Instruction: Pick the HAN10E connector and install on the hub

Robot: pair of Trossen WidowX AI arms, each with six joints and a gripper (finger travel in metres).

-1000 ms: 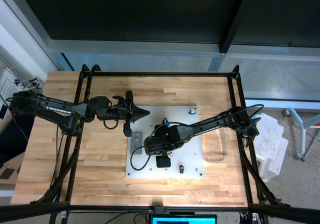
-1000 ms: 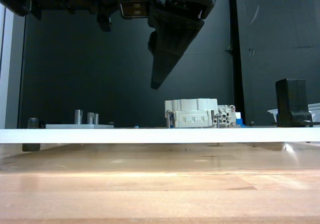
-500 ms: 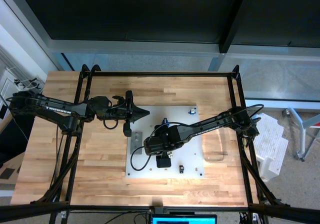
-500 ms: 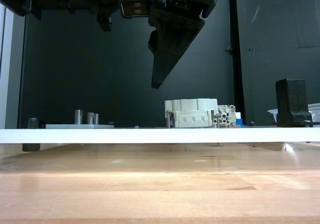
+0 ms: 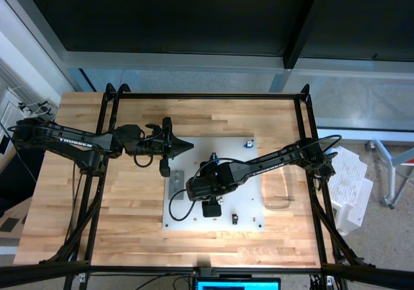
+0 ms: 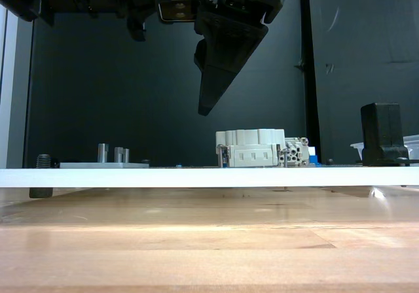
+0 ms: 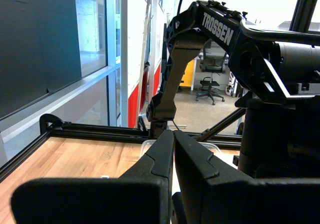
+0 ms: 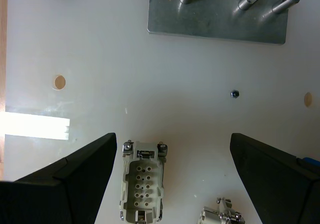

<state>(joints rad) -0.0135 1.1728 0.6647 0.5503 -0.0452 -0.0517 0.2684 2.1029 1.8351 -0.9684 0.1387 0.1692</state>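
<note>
Plate (image 8: 100, 109), beige hub (image 8: 141, 181), left gripper (image 7: 173, 135), right gripper (image 8: 172, 138)

Left gripper (image 7: 173, 139), jaws pressed together, extends level inward from the left; right gripper (image 8: 172, 139), jaws spread wide, points straight down at centre.

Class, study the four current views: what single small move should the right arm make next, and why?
Probably lower the open right gripper straight down: the HAN10E connector lies below, between its fingers, while the low view shows them well above it. The left gripper hangs shut near the white plate's far left corner.
</note>
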